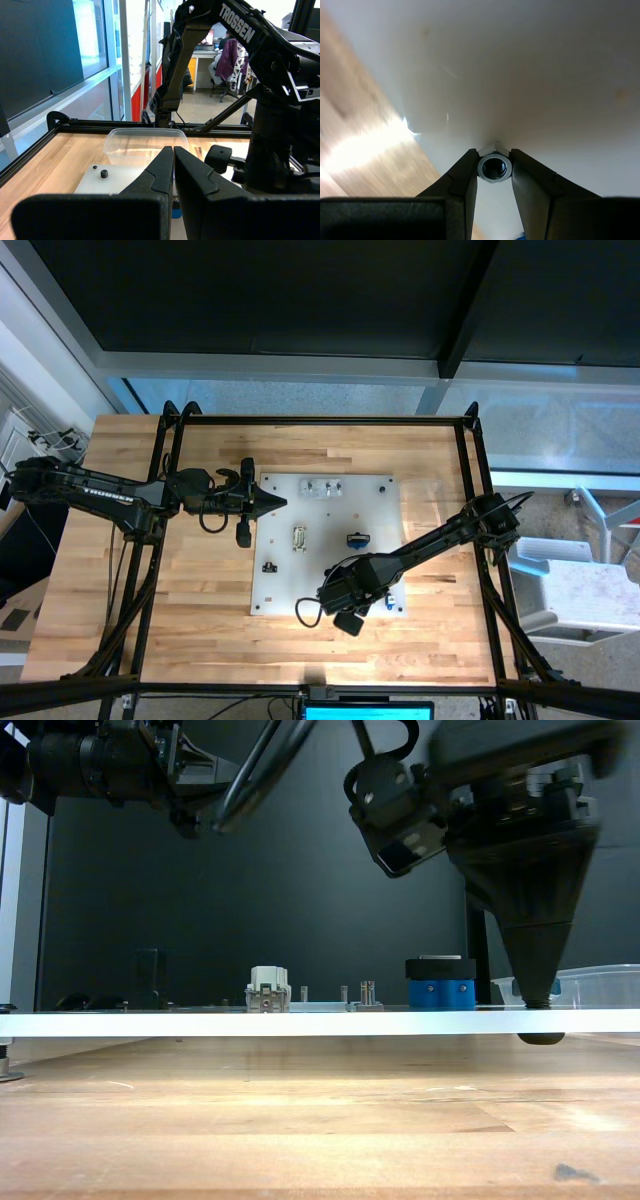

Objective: Unfasten the M12 fastener and place in the container

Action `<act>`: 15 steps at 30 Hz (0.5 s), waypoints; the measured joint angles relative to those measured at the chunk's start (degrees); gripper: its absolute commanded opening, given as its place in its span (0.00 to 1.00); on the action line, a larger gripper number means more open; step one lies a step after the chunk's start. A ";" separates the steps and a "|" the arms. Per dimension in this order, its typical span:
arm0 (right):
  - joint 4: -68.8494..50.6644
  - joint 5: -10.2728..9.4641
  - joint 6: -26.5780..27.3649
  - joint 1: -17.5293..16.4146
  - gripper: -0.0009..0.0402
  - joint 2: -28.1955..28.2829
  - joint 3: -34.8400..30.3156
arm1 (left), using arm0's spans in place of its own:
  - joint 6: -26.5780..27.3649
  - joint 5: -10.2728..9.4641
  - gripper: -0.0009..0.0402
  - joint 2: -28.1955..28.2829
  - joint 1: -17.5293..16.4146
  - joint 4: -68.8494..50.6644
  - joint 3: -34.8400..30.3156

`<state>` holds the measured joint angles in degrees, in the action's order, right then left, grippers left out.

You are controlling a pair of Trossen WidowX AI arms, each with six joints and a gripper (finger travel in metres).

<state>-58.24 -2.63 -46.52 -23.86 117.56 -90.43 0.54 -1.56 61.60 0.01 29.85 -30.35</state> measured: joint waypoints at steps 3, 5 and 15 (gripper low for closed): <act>0.02 0.02 10.38 0.00 0.08 0.00 0.00 | 0.02 0.00 0.02 0.00 0.00 0.02 -0.02; 0.02 0.02 18.16 0.00 0.08 0.00 0.00 | 0.00 0.00 0.02 -0.02 0.00 0.00 0.00; -1.14 0.04 58.77 0.00 0.08 -0.17 0.00 | 0.00 0.00 0.02 0.00 0.00 0.00 -0.02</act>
<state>-59.37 -2.59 12.25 -23.86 117.38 -90.43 0.54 -1.56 61.60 0.01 29.85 -30.37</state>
